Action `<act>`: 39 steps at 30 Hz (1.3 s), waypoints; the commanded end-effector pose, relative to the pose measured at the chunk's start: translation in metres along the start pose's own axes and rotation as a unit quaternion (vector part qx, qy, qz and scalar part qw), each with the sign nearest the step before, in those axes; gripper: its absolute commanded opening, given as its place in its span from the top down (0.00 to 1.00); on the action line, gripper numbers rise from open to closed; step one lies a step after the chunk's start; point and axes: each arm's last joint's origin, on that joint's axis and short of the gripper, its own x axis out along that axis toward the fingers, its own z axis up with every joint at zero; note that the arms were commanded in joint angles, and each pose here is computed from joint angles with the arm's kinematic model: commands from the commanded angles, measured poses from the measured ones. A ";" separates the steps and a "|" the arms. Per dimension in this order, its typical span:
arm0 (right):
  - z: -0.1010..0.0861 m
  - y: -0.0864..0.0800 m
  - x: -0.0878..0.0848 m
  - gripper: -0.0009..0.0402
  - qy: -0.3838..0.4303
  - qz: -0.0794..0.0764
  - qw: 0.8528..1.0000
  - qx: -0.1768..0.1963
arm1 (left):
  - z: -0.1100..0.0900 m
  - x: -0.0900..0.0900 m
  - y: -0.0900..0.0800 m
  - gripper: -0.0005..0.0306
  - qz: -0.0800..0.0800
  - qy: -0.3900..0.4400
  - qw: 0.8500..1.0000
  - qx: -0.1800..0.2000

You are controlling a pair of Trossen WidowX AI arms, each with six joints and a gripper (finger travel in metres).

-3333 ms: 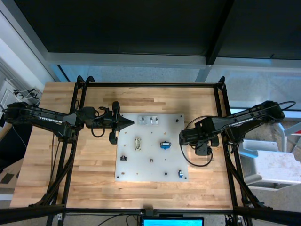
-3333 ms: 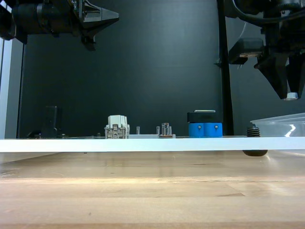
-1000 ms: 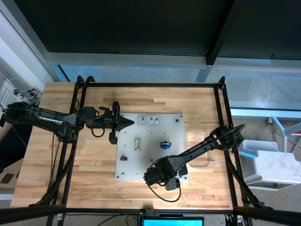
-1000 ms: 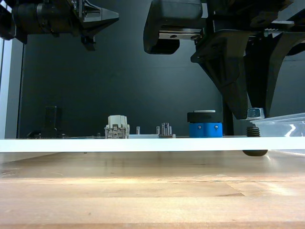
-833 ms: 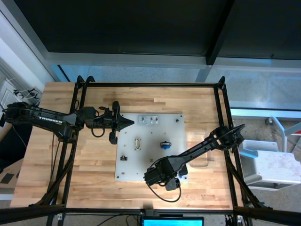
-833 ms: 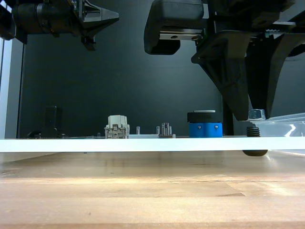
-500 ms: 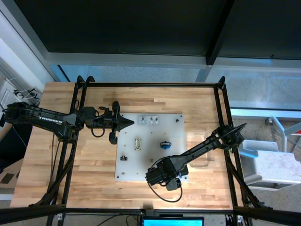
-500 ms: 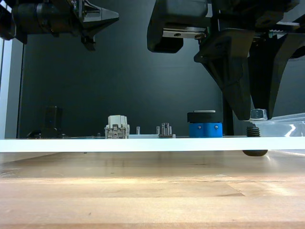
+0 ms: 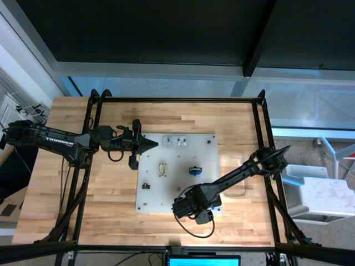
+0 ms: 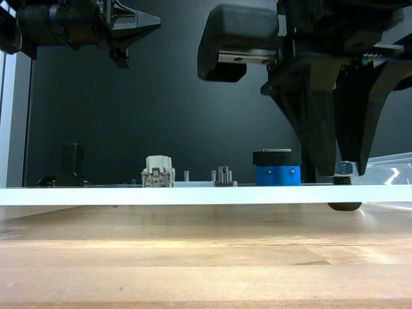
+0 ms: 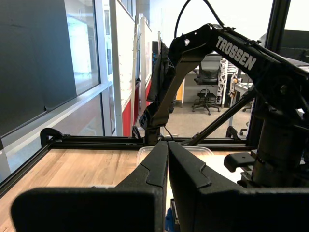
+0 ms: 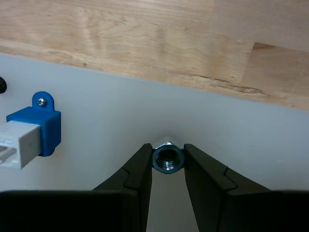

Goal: Pick the M12 fastener and fasten on the M12 threads

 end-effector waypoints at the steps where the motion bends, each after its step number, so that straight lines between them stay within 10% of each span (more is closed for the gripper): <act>1: 0.000 0.000 0.002 0.88 -0.001 0.000 1.000 0.000 | 0.000 0.000 0.000 0.98 0.000 0.000 1.000 0.000; 15: -0.002 0.001 0.005 0.88 0.000 0.003 0.999 0.036 | 0.000 0.000 0.000 0.98 0.000 0.000 1.000 0.000; 25: -0.002 0.001 0.005 0.88 0.001 0.003 0.973 0.230 | 0.000 0.000 0.000 0.98 0.000 0.000 1.000 0.000; 39: -0.002 0.001 0.005 0.88 0.001 0.002 0.878 0.479 | 0.000 0.000 0.000 0.98 0.000 0.000 1.000 0.000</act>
